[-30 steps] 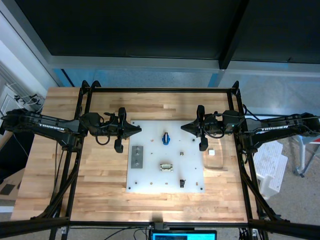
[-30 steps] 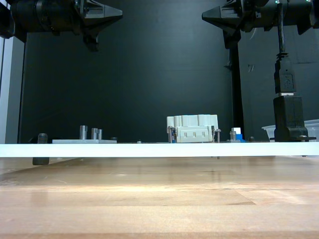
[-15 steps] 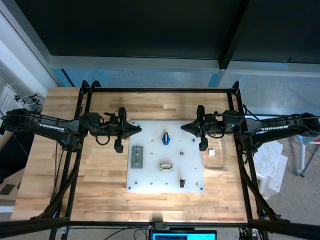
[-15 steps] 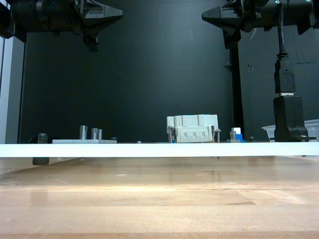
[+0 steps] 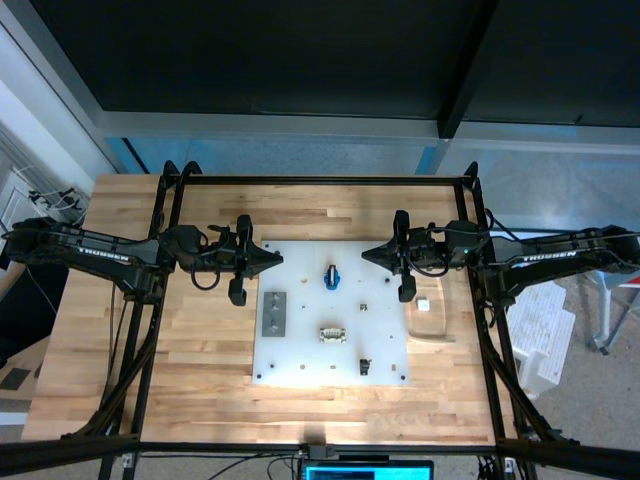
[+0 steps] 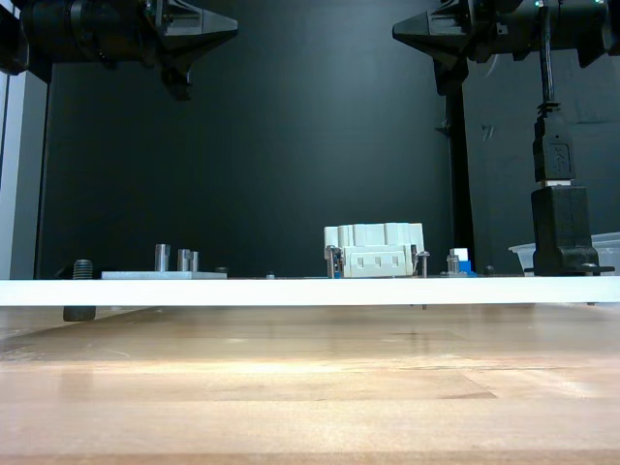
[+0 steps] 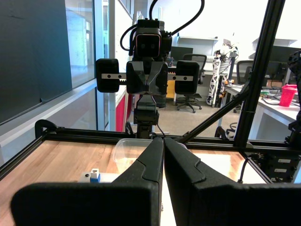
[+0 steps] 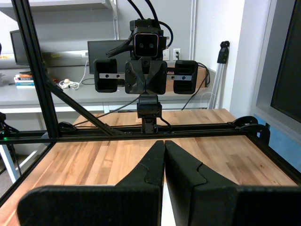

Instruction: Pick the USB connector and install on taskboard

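The taskboard (image 6: pixel 291 292) (low view) runs past both side edges.

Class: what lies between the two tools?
High view: the blue clip on the taskboard; left tool and right tool hover shut above its far corners.

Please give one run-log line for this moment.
left tool: shut, high above taskboard, left side | right tool: shut, high above right side | USB connector: upright in black fitting

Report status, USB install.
Left pincer shut, high over far-left of large flat white square taskboard. Right pincer shut, high over its far-right. Black USB connector upright in black fitting, no pincer on it. Clear plastic tub right of board, not obstructing.
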